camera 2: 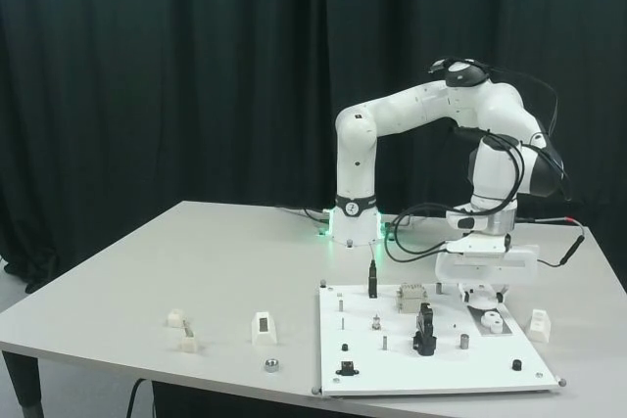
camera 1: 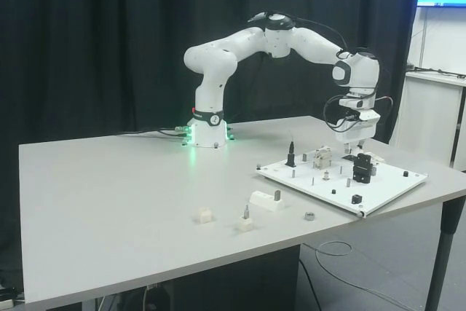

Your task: Insert large gear.

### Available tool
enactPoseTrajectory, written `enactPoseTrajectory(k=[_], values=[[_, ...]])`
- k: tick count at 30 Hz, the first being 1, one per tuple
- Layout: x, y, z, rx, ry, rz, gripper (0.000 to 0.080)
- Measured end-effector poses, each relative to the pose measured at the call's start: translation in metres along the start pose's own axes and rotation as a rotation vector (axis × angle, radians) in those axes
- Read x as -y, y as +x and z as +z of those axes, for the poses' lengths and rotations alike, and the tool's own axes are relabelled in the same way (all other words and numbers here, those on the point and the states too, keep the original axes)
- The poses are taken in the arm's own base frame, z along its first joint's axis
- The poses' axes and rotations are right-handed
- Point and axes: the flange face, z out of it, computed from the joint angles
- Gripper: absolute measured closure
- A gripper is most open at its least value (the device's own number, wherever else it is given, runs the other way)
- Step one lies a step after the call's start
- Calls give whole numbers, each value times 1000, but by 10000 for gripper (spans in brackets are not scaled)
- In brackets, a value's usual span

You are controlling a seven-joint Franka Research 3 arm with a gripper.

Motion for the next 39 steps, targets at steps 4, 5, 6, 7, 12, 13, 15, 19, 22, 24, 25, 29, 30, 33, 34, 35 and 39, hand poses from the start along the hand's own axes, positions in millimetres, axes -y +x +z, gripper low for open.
enactPoseTrajectory(k=[4, 5, 6, 7, 12, 13, 15, 19, 22, 24, 25, 29, 30, 33, 34, 35, 39], values=[[1, -3, 3, 5, -4, -5, 209], [2, -3, 4, 7, -5, -7, 209], [2, -4, 5, 8, -5, -8, 209], [2, -5, 5, 8, -5, -9, 209], [4, -7, 4, 19, -5, -12, 209], [4, -8, 4, 21, -5, -11, 209], [5, -9, 4, 25, -6, -11, 209], [5, -9, 4, 29, -7, -11, 209], [5, -9, 4, 29, -8, -11, 209], [5, -9, 4, 29, -8, -11, 209], [5, -9, 4, 29, -8, -10, 209], [5, -8, 4, 29, -8, -4, 209], [4, -8, 4, 29, -8, -3, 209], [4, -7, 4, 28, -8, -1, 209], [4, -6, 4, 28, -8, 0, 209], [4, -6, 4, 28, -8, 1, 209], [3, -4, 4, 26, -7, 4, 209]])
